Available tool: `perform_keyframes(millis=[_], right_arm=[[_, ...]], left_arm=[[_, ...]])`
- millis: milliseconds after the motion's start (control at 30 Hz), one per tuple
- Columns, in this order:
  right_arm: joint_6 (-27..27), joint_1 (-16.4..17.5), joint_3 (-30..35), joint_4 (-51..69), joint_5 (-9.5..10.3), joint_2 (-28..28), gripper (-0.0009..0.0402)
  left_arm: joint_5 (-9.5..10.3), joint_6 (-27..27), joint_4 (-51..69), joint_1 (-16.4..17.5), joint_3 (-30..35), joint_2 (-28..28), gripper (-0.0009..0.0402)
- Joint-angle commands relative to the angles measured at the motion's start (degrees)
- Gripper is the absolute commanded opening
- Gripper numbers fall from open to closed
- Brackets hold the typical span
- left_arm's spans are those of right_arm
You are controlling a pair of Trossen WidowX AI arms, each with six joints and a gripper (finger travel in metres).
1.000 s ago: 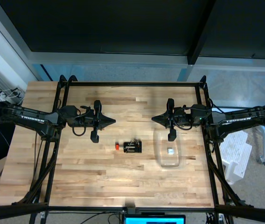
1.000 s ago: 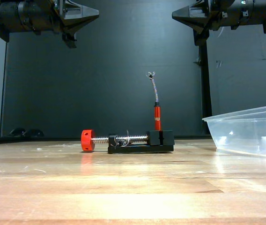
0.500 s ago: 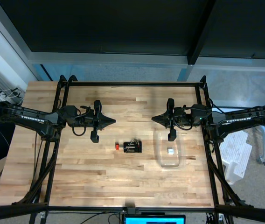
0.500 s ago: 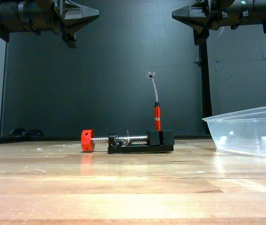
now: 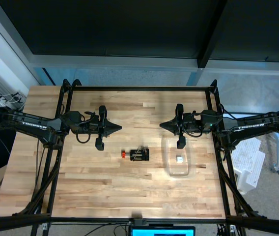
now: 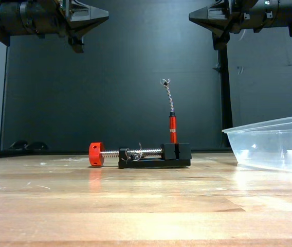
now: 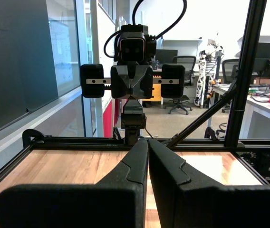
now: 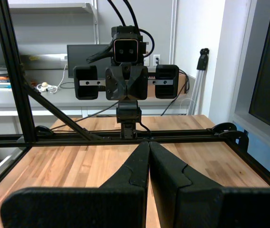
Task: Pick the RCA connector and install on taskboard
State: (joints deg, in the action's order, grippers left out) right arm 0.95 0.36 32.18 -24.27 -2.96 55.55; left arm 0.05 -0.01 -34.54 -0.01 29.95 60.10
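Left hand (image 5: 119, 128), right hand (image 5: 161, 126): both closed tight, empty, high over worktop (image 5: 80, 187), on far side of taskboard (image 5: 138, 155). RCA connector: cannot single out. Slim red-sleeved plug (image 6: 172, 129) with spring tail, upright on taskboard's right end, may be it. Likely light, rigid, slick: pinch across barrel, not tail. Clear tray (image 5: 174, 170) with white bit (image 5: 179, 159) just right of taskboard. Red knob (image 5: 123, 154) juts left.

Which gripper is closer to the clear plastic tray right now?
Right. The right gripper hangs raised just beyond the clear plastic tray's far edge; the left gripper hangs raised farther off, beyond and left of the taskboard.
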Motion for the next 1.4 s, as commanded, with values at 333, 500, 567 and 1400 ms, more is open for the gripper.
perform_keyframes(millis=[333,500,567,1400], right_arm=[[0.1,0.0,0.0,1.1,0.0,0.0,0.0],[0.1,0.0,0.0,1.1,0.0,0.1,0.0],[0.1,0.0,0.0,1.1,0.0,0.1,0.0],[0.0,0.0,0.0,1.1,0.0,0.1,0.0]], left_arm=[[-0.02,0.0,0.0,0.0,0.0,0.0,0.0],[-0.02,0.0,0.0,0.0,0.0,0.0,0.0],[-0.02,0.0,0.0,0.0,0.0,0.0,0.0],[-0.02,0.0,0.0,0.0,0.0,0.0,0.0]])
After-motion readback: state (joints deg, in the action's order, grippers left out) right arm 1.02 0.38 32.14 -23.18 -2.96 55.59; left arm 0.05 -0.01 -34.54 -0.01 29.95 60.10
